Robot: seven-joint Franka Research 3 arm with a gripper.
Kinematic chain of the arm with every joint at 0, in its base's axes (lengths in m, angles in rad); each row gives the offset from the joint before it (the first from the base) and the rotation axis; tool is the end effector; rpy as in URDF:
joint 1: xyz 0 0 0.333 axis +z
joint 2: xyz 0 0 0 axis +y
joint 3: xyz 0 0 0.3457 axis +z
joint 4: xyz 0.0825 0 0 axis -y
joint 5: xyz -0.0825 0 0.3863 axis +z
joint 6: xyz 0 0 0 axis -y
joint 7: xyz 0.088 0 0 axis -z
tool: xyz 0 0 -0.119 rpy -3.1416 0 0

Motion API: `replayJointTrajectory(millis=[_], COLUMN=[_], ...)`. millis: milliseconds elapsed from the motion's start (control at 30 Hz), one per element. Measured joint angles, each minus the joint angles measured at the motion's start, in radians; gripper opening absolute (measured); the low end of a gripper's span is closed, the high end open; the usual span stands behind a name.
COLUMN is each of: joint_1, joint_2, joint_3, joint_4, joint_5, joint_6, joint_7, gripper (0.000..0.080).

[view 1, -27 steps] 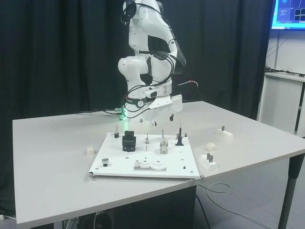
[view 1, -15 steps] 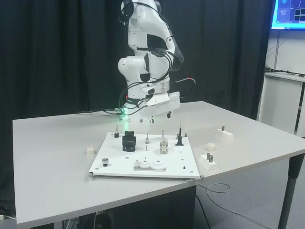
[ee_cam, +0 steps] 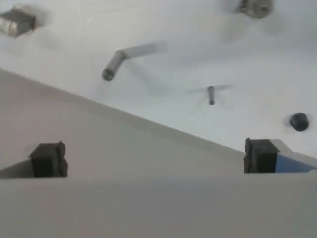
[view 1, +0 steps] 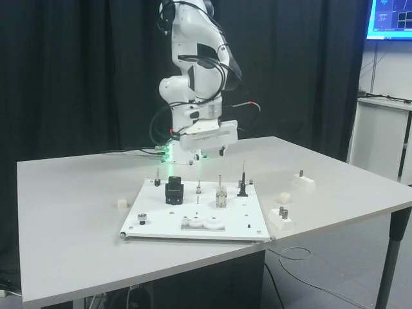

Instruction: Insert round peg 2.

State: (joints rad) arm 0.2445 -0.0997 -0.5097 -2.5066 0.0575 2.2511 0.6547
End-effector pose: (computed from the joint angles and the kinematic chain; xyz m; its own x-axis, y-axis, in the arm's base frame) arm 0.4220 -0.1106 0.3173 0.5658 -0.8030 -0.1874 -0.8131 -0.5810 0.0349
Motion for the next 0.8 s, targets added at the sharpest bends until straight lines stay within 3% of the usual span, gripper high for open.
replayJointTrajectory(millis=[467, 800], joint_1=[-0.037, -0.035], joint_2=[-0.010, 0.032], joint_3=[0.000, 0.002], joint_4=[-0.014, -0.030], joint_5=[-0.007, 0.010], joint_6=[0.064, 0.126], joint_7=[0.114, 0.120], gripper=[0.0800, 0.0800])
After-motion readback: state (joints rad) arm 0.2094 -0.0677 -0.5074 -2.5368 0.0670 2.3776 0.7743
